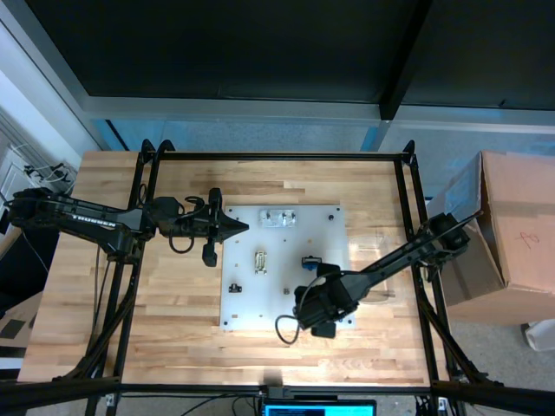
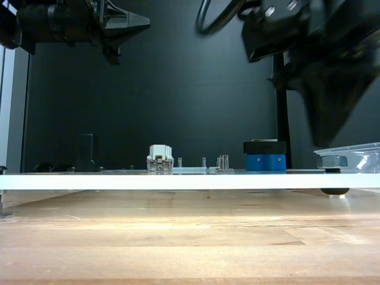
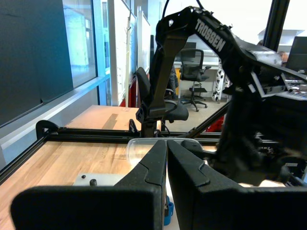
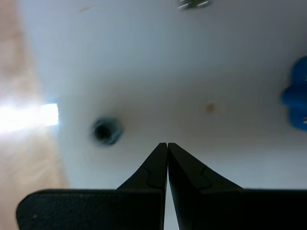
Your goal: Unfasten the M12 nut and place it in the container
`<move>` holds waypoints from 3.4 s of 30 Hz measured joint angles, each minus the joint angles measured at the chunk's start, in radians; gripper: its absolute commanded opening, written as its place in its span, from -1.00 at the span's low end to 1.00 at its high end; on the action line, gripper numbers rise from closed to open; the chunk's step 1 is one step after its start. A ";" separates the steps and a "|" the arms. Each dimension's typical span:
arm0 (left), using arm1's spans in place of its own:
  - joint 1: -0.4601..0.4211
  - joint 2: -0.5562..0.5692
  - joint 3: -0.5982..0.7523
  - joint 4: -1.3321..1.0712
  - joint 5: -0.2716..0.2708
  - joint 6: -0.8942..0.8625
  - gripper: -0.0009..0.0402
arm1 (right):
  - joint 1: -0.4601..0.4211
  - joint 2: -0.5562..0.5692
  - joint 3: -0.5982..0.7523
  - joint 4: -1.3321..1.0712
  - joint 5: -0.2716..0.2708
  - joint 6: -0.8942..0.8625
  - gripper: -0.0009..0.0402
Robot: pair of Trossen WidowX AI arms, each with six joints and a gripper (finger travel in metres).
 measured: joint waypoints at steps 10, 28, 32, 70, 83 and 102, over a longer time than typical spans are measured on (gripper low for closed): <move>0.000 0.000 0.000 0.002 0.000 0.000 -0.96 | -0.001 -0.035 0.003 0.050 -0.261 0.003 -0.96; 0.000 0.000 0.000 -0.024 0.000 0.000 -0.96 | 0.002 0.049 -0.002 0.143 -0.264 -0.006 -0.96; 0.000 0.000 0.000 -0.024 0.000 0.000 -0.96 | 0.000 0.043 -0.003 0.090 -0.148 0.006 -0.96; 0.000 0.000 0.000 -0.024 0.000 0.000 -0.96 | 0.004 0.087 0.051 0.113 -0.254 0.041 -0.96; 0.000 0.000 0.000 -0.024 0.000 0.000 -0.96 | 0.004 0.084 0.048 0.063 -0.211 0.043 -0.96; 0.000 0.000 0.000 -0.027 0.000 0.000 -0.96 | 0.006 0.023 0.066 -0.097 0.051 0.063 -0.96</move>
